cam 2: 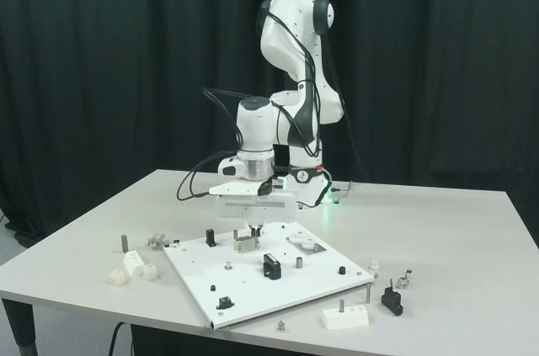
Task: Place square peg 1.
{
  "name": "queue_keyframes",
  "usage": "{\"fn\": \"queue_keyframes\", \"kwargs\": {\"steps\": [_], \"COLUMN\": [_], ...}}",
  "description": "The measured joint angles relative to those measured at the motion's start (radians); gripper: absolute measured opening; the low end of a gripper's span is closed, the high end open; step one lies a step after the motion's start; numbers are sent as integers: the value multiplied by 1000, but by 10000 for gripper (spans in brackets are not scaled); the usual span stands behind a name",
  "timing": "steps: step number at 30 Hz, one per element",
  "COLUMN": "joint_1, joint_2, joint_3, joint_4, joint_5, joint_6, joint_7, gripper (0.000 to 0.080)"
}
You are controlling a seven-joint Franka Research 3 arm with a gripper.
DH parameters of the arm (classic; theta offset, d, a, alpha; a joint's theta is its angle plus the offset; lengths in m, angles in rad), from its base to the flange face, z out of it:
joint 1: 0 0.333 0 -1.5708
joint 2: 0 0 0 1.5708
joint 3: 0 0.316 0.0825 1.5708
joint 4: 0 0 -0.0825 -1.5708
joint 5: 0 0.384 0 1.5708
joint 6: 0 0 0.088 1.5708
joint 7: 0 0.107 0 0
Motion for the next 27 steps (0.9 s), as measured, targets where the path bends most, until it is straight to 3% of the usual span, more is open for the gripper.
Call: {"fn": "queue_keyframes", "kwargs": {"steps": [27], "joint_1": [29], "joint_2": [0], "joint_3": [4], "joint_4": [22], "joint_5": [2], "joint_6": [3], "joint_7": [25], "gripper": [44]}}
